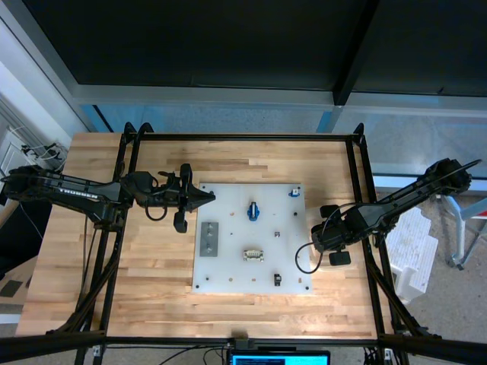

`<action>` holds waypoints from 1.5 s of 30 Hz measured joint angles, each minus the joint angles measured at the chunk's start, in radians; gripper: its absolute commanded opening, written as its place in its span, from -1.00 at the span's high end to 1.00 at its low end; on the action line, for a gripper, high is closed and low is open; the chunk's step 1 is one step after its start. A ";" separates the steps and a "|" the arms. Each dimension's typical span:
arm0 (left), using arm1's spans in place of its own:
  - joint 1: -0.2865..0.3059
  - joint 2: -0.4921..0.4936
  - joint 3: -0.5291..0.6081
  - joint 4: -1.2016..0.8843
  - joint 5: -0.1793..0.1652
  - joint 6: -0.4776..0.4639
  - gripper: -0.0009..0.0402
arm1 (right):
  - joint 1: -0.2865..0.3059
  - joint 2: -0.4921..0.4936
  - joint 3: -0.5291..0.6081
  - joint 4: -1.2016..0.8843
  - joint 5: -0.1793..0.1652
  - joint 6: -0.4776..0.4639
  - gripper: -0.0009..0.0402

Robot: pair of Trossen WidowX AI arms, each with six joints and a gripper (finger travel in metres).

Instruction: Pick the USB connector and install on taskboard

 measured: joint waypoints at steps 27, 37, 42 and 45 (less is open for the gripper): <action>0.000 0.000 0.000 0.000 0.000 0.000 0.96 | 0.000 -0.021 -0.001 -0.002 0.000 0.001 0.96; 0.000 0.000 0.000 0.000 0.000 0.000 0.96 | 0.000 -0.042 -0.001 -0.008 0.000 0.004 0.96; 0.000 0.000 0.000 0.000 0.000 0.000 0.96 | 0.000 -0.060 -0.001 -0.015 0.000 0.009 0.96; 0.000 0.000 0.000 0.000 0.000 0.000 0.96 | 0.000 -0.074 -0.001 -0.022 0.000 0.011 0.96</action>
